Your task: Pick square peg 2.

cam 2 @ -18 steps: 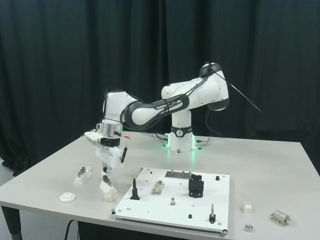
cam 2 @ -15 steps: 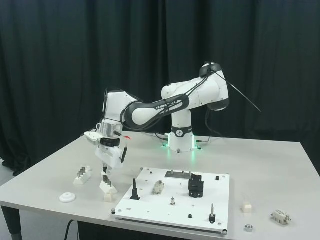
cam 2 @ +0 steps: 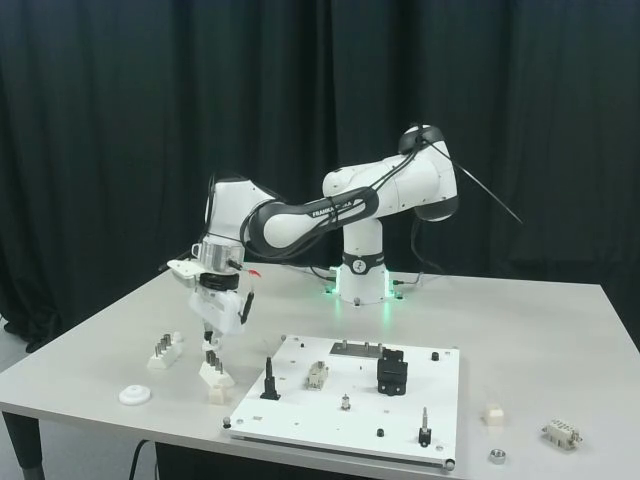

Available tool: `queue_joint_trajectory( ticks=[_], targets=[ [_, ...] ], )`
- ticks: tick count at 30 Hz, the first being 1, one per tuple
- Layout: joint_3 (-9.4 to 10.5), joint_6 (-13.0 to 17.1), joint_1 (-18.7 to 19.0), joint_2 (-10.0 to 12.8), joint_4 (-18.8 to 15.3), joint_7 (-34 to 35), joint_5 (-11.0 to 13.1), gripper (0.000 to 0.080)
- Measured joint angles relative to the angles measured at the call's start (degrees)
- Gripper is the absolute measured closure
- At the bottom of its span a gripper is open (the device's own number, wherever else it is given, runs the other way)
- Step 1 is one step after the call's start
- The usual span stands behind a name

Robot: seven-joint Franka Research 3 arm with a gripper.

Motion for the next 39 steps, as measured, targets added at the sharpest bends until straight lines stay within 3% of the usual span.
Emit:
queue_joint_trajectory(
  ticks=[24, 39],
  targets=[
    [-0.53, -0.4, 0.0, 0.0, 0.7, -8.1, -1.4, 0.0634],
    [-1.87, -2.2, 0.0, 0.0, 0.7, -25.1, -2.0, 0.0634]
  ],
)
